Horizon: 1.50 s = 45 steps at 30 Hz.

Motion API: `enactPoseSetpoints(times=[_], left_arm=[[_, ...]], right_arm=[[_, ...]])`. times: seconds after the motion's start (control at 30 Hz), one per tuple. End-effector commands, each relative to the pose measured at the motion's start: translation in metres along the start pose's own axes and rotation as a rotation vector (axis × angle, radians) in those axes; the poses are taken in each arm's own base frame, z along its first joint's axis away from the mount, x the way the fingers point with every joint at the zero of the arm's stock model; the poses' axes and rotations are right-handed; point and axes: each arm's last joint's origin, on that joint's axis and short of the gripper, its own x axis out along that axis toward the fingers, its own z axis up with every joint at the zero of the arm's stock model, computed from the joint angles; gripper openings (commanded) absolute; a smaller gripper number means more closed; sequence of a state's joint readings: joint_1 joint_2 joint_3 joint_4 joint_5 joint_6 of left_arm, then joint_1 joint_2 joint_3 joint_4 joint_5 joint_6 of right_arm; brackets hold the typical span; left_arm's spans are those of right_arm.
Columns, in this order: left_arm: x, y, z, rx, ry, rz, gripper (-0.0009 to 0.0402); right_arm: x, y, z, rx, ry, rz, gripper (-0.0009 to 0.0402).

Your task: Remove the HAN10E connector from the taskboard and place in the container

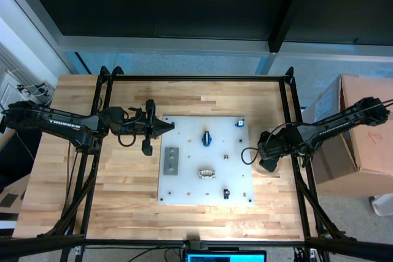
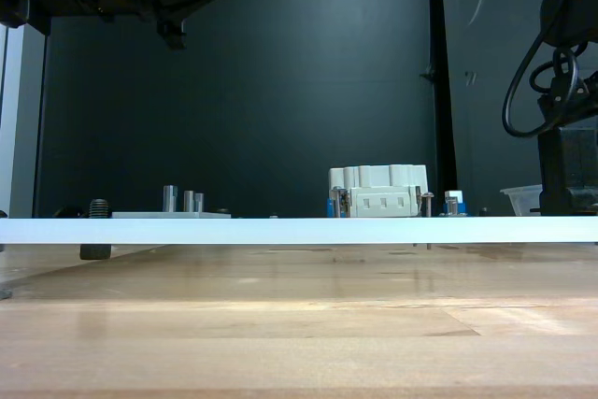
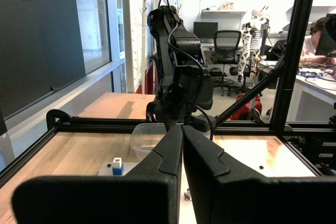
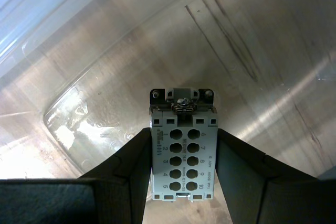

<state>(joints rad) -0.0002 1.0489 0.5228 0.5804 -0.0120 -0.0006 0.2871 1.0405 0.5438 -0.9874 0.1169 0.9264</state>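
The HAN10E connector (image 4: 182, 150), a grey block with ten numbered holes and a screw clamp at one end, sits between the fingers of my right gripper (image 4: 182, 182), which is shut on it. Behind it are the floor and wall of the clear plastic container (image 4: 105, 66). From above, the right gripper (image 1: 268, 164) points down just off the white taskboard's (image 1: 184, 194) right edge. A pale connector housing (image 1: 207, 173) stays seated on the board and stands upright in the low view (image 2: 378, 192). My left gripper (image 1: 164, 126) hovers shut and holding nothing, high over the board's left edge.
The board carries a blue knob (image 1: 206, 138), a grey block with posts (image 1: 171, 161) and small fittings. A cardboard box (image 1: 359, 133) stands right of the table. Black frame rails (image 1: 196, 78) surround the workspace. The container's rim (image 2: 519, 197) shows beside the right arm.
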Motion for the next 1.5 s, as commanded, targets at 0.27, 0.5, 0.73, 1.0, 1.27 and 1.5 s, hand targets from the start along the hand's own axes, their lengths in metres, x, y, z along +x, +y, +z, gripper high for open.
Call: enactPoseSetpoints(times=[0.27,0.5,0.73,1.0,1.27,1.5], left_arm=[[0.000,0.000,0.000,0.000,0.000,0.000,0.0000],[0.000,0.000,0.000,0.000,0.000,0.000,0.0000],[0.000,0.000,0.000,0.000,0.000,0.000,0.0000],[0.000,0.000,0.000,0.000,0.000,0.000,0.0000],[0.000,0.000,0.000,0.000,0.000,0.000,0.0000],[0.000,0.000,0.000,0.000,0.000,0.000,0.0000]], right_arm=[[0.000,-0.001,0.002,0.007,-0.044,-0.022,0.0086],[-0.003,0.002,0.003,0.017,-0.025,0.009,0.0258],[-0.025,0.007,0.010,0.039,-0.025,0.037,0.0353],[-0.066,0.008,0.017,0.035,-0.010,0.020,0.0333],[-0.071,0.008,0.018,0.031,-0.027,0.022,0.0302],[-0.088,0.030,0.039,-0.095,-0.260,0.236,0.0229]])
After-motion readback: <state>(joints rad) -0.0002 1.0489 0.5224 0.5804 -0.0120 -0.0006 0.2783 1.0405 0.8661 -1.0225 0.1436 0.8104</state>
